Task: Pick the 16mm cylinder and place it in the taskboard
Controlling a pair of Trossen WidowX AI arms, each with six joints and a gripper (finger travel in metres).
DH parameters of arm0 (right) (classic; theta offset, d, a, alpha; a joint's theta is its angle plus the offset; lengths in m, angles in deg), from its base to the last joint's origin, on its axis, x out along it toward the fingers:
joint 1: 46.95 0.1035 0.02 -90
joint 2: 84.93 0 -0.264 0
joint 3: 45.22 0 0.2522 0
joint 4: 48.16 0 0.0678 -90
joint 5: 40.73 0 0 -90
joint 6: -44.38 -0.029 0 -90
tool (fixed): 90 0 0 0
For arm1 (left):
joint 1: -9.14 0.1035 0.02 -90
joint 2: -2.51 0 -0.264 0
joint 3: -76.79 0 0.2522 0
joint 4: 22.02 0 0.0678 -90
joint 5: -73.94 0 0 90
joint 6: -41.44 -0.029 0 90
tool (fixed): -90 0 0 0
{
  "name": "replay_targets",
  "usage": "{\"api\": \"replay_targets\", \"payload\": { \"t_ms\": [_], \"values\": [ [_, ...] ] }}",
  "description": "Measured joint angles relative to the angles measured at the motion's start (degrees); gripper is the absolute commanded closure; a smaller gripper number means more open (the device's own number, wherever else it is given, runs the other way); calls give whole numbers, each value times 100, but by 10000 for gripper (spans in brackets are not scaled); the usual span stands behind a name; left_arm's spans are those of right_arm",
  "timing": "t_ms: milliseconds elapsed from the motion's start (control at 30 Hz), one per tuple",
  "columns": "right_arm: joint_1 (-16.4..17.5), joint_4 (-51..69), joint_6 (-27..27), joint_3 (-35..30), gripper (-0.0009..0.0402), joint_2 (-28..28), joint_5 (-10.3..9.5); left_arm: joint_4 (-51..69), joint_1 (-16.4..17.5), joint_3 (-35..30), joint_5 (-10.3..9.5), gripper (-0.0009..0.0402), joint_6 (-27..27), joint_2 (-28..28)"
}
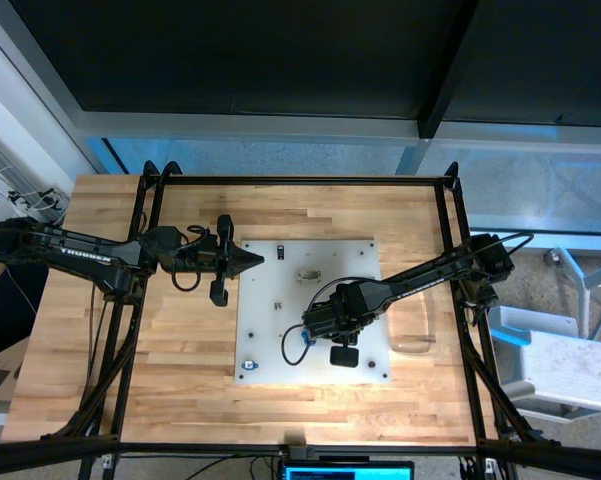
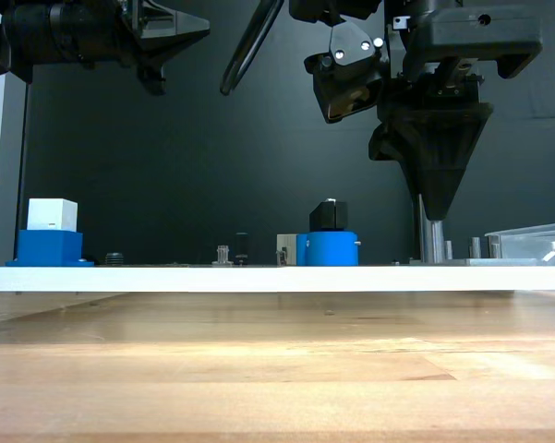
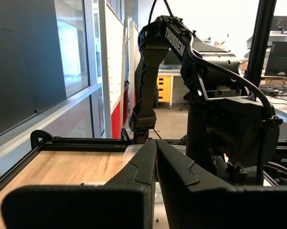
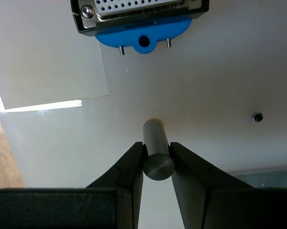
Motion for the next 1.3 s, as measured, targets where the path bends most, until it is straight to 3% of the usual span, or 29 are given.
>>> {"api": "replay_targets", "payload": {
  "t_ms": [1300],
  "values": [
    [-2,-557,0,409,359,26,4,0,0,0,0,393,0,0]
  ]
}}
